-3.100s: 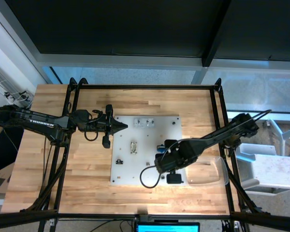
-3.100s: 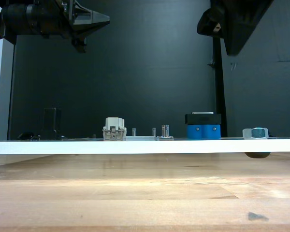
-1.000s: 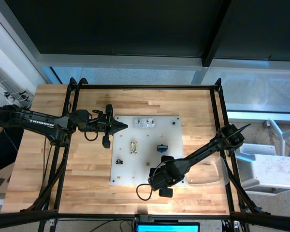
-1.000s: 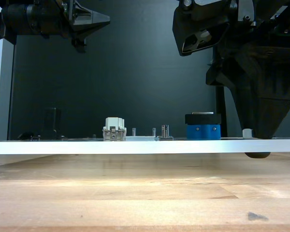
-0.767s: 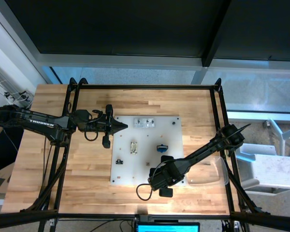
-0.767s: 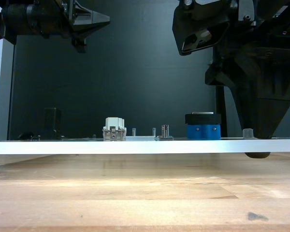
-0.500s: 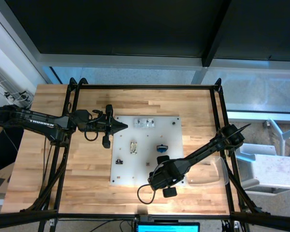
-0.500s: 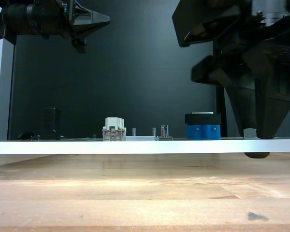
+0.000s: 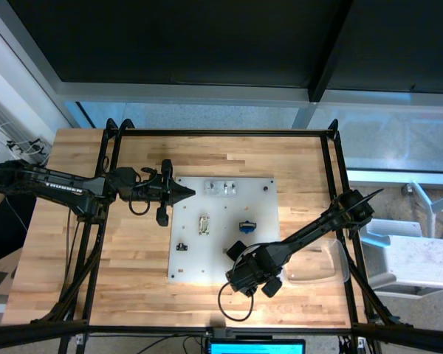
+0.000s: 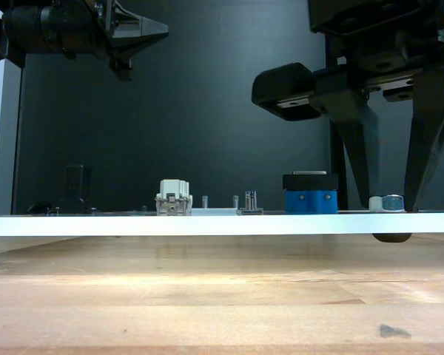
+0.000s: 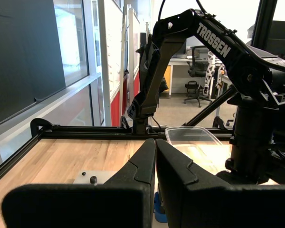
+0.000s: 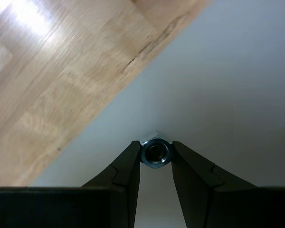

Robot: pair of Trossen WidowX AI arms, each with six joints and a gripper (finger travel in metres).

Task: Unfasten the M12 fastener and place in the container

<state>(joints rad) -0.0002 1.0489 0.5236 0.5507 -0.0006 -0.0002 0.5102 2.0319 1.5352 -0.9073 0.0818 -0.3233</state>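
Observation:
The small silver M12 nut (image 12: 156, 153) sits low on the white board (image 9: 207, 258) near its near right edge, on its stud, with no ribs showing under it. My right gripper (image 12: 156, 156) points straight down and is shut on the nut (image 10: 389, 201), one finger (image 10: 359, 166) pressing each side. In the high view the right gripper (image 9: 251, 276) hides the nut. The clear container (image 9: 344, 258) lies to the right of the board and holds nothing. My left gripper (image 9: 186, 192) hovers shut, high over the board's far left edge, holding nothing.
On the board stand a blue connector (image 10: 310, 194), a grey connector block (image 10: 173, 201) and a silver post (image 10: 251, 200). A black frame (image 9: 332, 169) borders the wooden table. The right arm's cable loops over the board's near edge (image 9: 232, 306).
Over three seconds the right gripper came down onto the nut. In the last half second its wrist turned about the nut, which stays at board height. The left arm has not moved.

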